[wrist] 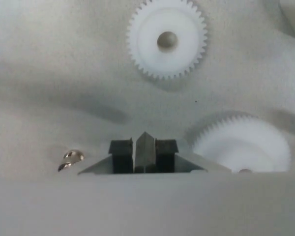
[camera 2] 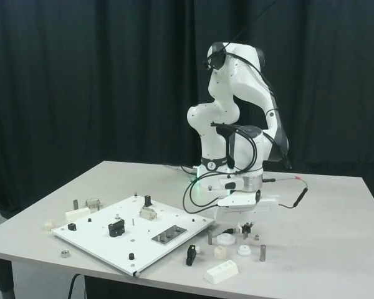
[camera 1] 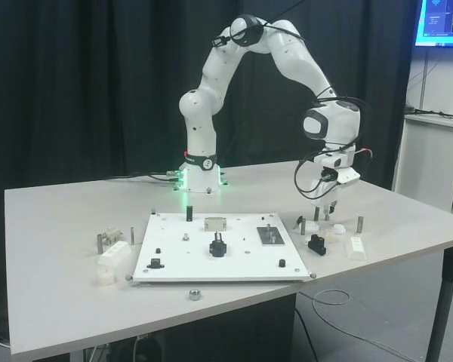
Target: Place square peg 2.
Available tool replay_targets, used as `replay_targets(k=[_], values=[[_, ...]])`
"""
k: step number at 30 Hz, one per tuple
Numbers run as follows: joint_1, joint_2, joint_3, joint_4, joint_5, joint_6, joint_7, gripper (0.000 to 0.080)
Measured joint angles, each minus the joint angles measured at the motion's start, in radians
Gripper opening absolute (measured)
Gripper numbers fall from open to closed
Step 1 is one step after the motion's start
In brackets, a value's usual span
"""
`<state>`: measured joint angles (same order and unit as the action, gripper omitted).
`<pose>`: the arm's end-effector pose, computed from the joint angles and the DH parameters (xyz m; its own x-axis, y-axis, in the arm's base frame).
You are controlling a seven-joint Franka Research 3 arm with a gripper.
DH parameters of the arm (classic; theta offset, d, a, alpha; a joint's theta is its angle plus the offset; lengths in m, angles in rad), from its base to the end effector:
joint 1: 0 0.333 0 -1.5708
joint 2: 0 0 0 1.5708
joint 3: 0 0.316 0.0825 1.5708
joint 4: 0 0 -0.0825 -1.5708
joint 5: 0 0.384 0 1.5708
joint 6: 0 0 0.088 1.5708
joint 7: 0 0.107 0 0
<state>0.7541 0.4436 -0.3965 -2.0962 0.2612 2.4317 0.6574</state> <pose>0.5389 0.2028 0.2164 0.8882 -0.4577 -0.0408 -0.4561 -0.8889 0.0437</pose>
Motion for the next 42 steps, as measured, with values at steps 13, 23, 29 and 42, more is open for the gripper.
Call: replay_targets(k=[13, 23, 29, 42], values=[[-0.004, 0.025, 0.012, 0.000, 0.000, 0.039, 0.000, 0.0094], [-0.004, 0.036, 0.014, 0.000, 0.000, 0.055, 0.000, 0.0094], [-0.006, 0.036, 0.014, 0.000, 0.000, 0.055, 0.000, 0.0276], [-0.006, 0.005, 0.014, 0.004, 0.000, 0.039, 0.000, 0.0581]])
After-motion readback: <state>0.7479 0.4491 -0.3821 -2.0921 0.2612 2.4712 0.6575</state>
